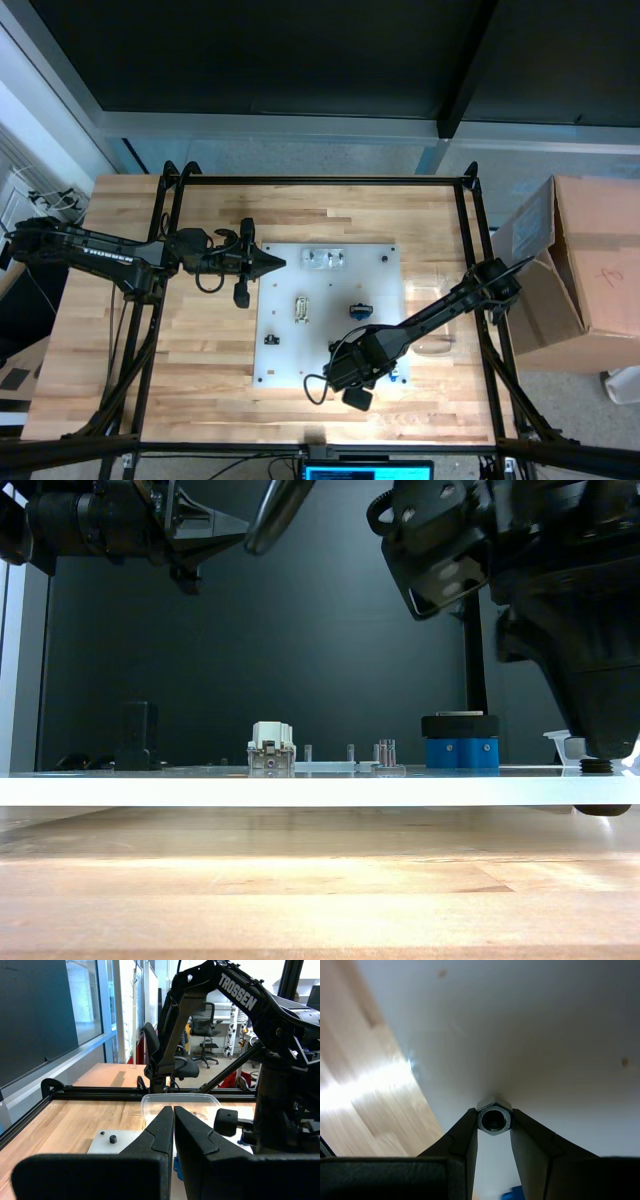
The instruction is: Pick the M12 nut and place it on its threads and fasten
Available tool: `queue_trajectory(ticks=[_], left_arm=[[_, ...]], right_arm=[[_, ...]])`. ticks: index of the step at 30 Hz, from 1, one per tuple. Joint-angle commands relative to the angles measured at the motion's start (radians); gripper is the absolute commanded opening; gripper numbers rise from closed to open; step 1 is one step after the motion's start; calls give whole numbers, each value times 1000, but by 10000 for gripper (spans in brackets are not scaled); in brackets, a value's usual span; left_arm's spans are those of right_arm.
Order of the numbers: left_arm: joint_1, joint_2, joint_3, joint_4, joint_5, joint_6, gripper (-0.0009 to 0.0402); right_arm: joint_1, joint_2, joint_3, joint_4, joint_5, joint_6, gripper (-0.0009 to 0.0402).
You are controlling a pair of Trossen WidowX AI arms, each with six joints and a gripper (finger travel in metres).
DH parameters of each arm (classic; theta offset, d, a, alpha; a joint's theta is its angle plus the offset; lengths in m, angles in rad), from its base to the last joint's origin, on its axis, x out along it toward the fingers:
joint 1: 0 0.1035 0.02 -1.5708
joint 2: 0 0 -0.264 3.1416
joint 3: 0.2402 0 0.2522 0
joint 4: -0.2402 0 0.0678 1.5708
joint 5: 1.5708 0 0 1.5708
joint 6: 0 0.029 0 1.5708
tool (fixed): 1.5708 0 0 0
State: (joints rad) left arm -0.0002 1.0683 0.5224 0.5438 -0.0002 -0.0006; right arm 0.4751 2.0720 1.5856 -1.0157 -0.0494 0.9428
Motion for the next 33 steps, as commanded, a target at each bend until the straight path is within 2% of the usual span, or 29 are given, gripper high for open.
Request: queue_trajectory(ticks=[1, 9, 17, 24, 33], left_arm=[[0, 0, 0, 0, 0, 0, 0], [0, 0, 0, 0, 0, 0, 0], [0, 0, 0, 0, 0, 0, 0], [0, 0, 0, 0, 0, 0, 0], [0, 0, 0, 0, 0, 0, 0]], right_arm=[[0, 0, 0, -2, 5, 219, 0], [-1, 0, 0, -2, 4, 446, 0], [-2, 0, 0, -2, 5, 821, 0], [-1, 0, 0, 0, 5, 1035, 0], [0, 0, 0, 6, 5, 1482, 0]])
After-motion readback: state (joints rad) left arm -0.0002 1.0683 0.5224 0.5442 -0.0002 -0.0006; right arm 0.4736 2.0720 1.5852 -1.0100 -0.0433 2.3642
